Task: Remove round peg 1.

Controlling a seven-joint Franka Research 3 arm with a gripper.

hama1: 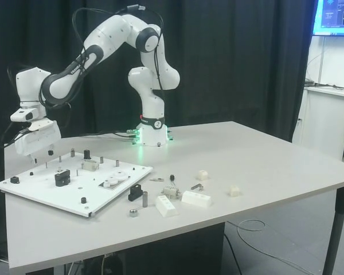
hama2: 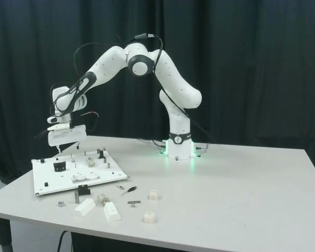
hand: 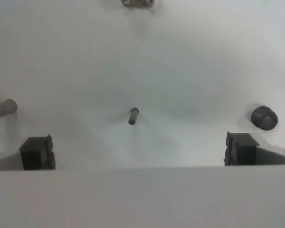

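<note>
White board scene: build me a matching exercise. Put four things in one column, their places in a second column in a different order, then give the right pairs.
Things:
1. Gripper
2. Thin peg
3. White board
4. Loose white blocks

Places:
A. Bare grey table beside the board, toward the table's front edge
B. Standing upright in the board, between the open fingers in the wrist view
C. Lying flat at one end of the table
D. Hovering above the far part of the board, fingers apart

Pairs: 1-D, 2-B, 3-C, 4-A
</note>
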